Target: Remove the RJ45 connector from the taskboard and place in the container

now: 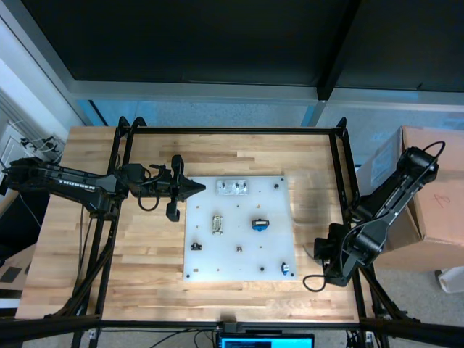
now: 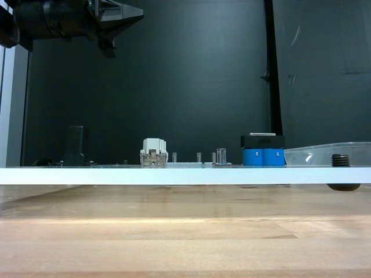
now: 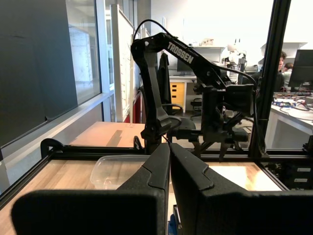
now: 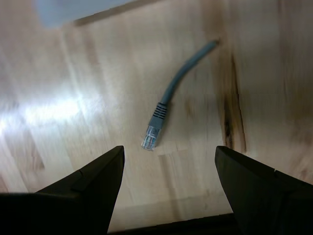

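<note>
Over RJ45 [image 4: 155,125]: R-gripper [image 4: 168,149] wide; L-gripper [image 3: 169,155] closed.

Worktop [image 1: 239,297]: light butcher-block wood, sealed, satin with glare patches, one dark streak in the grain. Taskboard [image 1: 217,264]: smooth white plastic sheet, matt. RJ45 connector [image 4: 151,138]: clear glossy plastic plug, grey moulded boot, smooth grey cable jacket. Container [image 3: 113,170]: thin clear plastic, glossy. Left hand [image 3: 169,152] and right hand [image 4: 168,149]: matt black plastic fingers. Frame [image 1: 232,131] round the worktop: black metal, matt. Blue connector block [image 2: 263,157]: glossy blue plastic, black cap. Cardboard box [image 1: 435,210]: plain brown, matt.
</note>
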Robot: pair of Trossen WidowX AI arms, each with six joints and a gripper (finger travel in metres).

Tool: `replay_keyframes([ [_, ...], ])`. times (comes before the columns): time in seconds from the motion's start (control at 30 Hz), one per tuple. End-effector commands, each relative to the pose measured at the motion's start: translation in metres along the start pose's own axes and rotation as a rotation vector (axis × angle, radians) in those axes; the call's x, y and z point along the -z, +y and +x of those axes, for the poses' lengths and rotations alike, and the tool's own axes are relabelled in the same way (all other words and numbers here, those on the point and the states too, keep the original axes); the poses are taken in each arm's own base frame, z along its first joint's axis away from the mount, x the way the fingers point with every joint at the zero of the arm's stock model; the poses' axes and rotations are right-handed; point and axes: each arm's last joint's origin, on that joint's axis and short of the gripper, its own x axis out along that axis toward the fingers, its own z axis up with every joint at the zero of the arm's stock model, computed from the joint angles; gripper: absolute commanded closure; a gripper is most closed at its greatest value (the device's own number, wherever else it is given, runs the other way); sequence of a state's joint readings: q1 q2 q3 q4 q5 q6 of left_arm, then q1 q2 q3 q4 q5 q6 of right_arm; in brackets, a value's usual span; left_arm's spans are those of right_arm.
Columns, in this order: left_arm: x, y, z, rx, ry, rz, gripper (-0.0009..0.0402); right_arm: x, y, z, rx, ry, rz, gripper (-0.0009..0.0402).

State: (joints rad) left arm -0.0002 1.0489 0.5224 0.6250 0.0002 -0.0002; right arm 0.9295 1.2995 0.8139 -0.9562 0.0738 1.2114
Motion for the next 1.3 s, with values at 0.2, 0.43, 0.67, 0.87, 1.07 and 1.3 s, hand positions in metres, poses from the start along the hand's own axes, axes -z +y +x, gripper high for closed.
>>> replay_keyframes([
  [0.2,0.0,0.0,0.0,0.0,-0.001,0.0,0.0393,-0.002,0.008,0.009,0.012,0.0,0.133,0.0134],
  [0.43,0.0,0.0,0.0,0.0,0.0,0.0,0.0393,-0.004,0.014,0.022,0.055,0.003,0.146,0.0134],
  [0.67,0.0,0.0,0.0,0.0,0.0,0.0,0.0393,-0.004,0.017,0.039,0.062,0.009,0.145,0.0134],
  [0.87,0.0,0.0,0.0,0.0,0.0,0.0,0.0393,-0.001,0.014,0.051,0.065,0.011,0.145,0.0135],
  [1.07,0.0,0.0,0.0,0.0,0.0,0.0,0.0393,0.001,0.009,0.056,0.077,0.015,0.144,0.0147],
  [1.3,0.0,0.0,0.0,0.0,0.0,0.0,0.0393,0.002,0.008,0.061,0.048,0.03,0.139,0.0179],
])
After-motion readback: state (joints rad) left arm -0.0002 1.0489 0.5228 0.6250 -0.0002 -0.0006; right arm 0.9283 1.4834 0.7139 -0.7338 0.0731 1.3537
